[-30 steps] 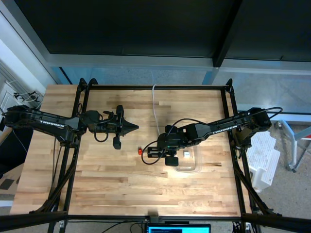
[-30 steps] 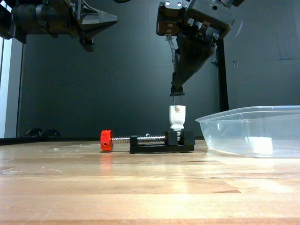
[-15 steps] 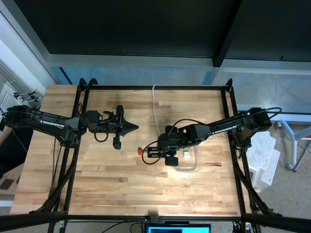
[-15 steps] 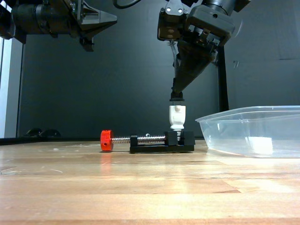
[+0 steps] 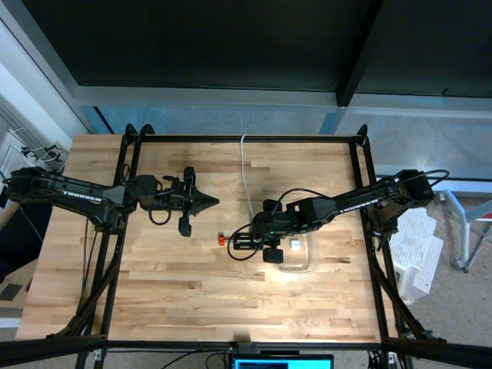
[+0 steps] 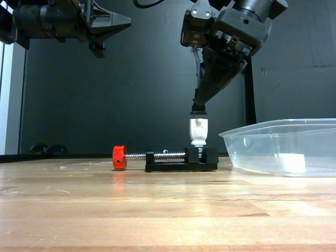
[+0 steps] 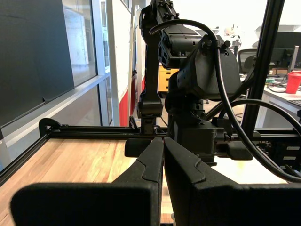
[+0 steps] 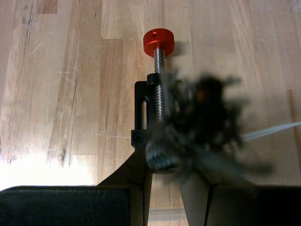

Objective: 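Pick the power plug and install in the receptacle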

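Note:
The power plug, a tiny black body, sits on top of the upright white receptacle, its prongs hidden inside. My right gripper points straight down and is shut on the plug. The receptacle stands in a black clamp block with a red knob. In the right wrist view the plug is a dark blur over the clamp, with the red knob beyond. My left gripper hangs shut and empty over the table's left half, well apart from the clamp.
A clear plastic tray with a small white block in it lies just right of the clamp. The receptacle's white cable runs to the table's far edge. Black frame rails border the table.
My right gripper has come down with the plug. The prongs, bare above the receptacle a second ago, are now inside it. The left arm has not moved.

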